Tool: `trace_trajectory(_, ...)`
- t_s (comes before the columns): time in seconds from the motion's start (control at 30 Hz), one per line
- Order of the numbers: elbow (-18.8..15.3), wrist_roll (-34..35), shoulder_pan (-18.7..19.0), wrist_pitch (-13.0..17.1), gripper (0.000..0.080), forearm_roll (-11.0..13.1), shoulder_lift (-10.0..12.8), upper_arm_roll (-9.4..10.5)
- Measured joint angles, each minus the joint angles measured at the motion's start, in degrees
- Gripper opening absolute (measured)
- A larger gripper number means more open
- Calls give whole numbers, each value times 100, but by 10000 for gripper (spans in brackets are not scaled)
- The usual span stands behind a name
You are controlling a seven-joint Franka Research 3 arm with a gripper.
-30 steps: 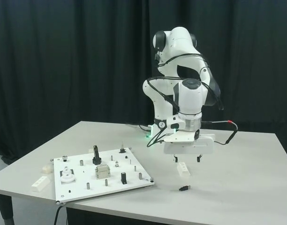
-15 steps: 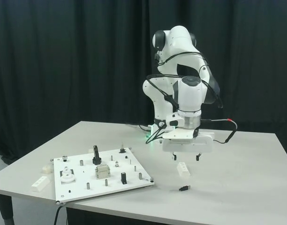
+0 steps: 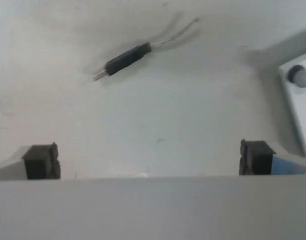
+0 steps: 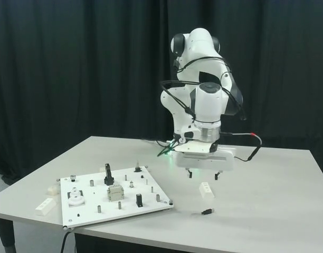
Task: Remove waterproof.
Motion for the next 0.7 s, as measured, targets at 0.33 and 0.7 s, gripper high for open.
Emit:
trace_trajectory(0.33,56,397,-21,62,800,-331,-78,-295)
trace_trajectory(0.7,65,1184,-204,89,800,-816,-142,-552)
